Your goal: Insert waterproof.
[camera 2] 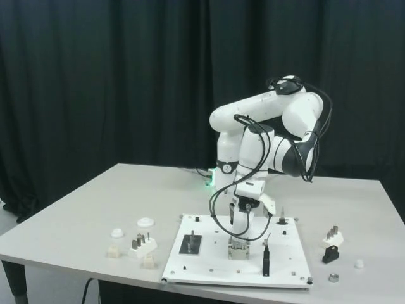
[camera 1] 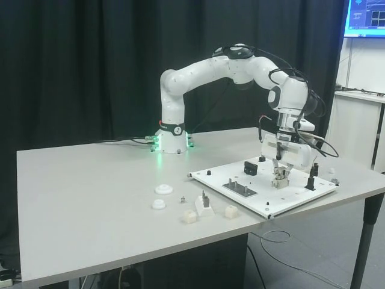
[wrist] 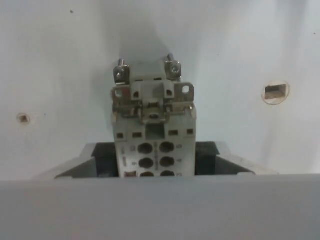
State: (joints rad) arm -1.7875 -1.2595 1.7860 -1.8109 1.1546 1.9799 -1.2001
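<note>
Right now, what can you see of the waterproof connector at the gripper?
The waterproof connector is a whitish, plastic-looking block with rows of round pin holes on one face and a metal latch bracket with two screw posts at the other end. It stands upright on the white board, beneath the gripper, its lower part in a grey housing with a black inside. Whether the gripper touches it cannot be told.

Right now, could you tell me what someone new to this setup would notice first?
The white arm bends over a white board near the table's front edge, its pincer just above a pale connector block standing on that board. From the wrist, that block fills the middle, with metal clips on top and round holes in its face. Small white parts lie on the grey table beside the board.
</note>
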